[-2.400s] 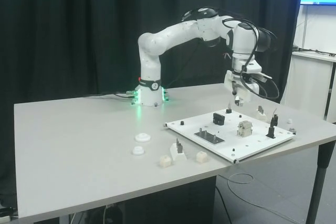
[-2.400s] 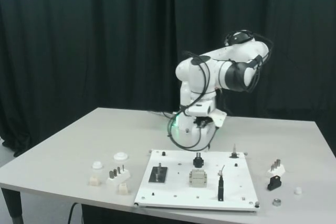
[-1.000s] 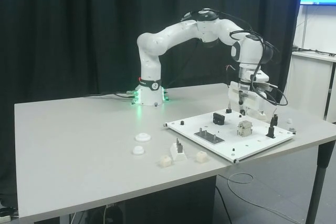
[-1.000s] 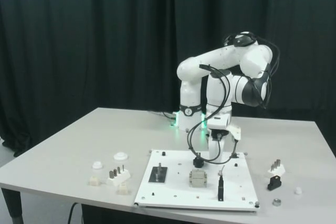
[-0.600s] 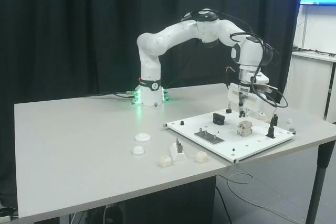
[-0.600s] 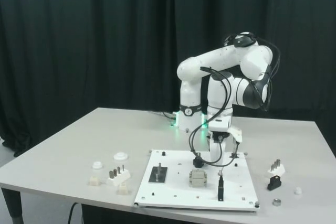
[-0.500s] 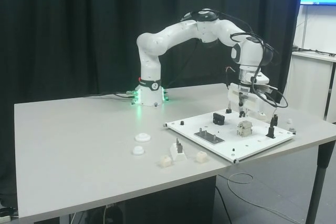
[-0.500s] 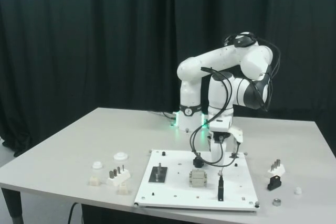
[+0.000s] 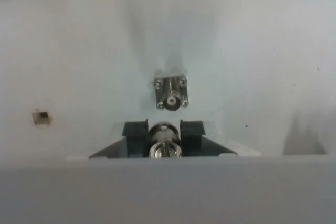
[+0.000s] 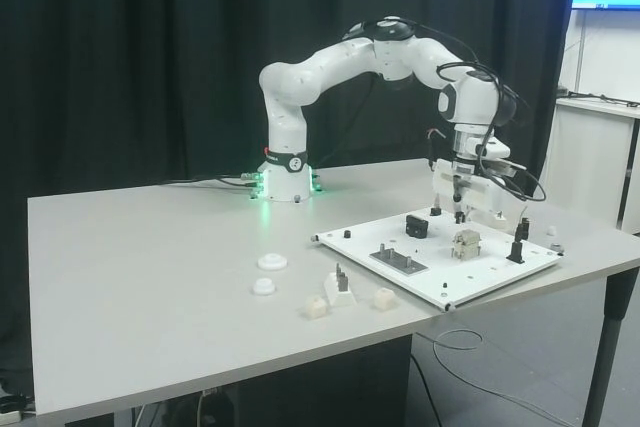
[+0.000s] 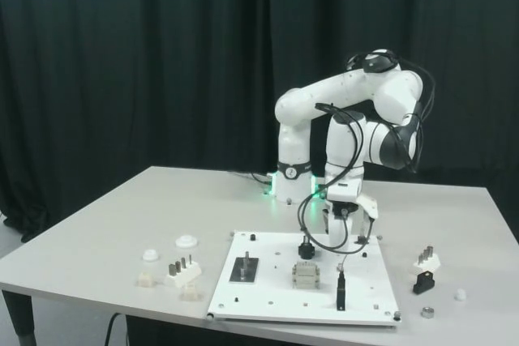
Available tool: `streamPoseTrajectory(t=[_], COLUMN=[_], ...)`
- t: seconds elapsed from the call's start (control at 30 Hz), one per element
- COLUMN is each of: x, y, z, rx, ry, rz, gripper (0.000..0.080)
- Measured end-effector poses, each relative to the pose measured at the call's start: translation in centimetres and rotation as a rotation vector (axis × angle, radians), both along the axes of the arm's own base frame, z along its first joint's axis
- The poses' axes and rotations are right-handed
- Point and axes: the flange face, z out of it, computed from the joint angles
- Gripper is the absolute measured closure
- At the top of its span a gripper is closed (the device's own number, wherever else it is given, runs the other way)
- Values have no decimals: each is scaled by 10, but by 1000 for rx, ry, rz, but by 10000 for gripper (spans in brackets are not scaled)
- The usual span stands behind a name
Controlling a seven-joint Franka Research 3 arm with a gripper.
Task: Insert BNC.
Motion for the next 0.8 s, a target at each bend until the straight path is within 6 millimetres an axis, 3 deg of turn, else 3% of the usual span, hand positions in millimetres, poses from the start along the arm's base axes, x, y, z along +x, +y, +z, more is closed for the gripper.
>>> streamPoseTrajectory(t=[0.8], x=[-5], y=[9], z=[-8], rx=[-20], ry=[-26], rz=[23], gripper=[678])
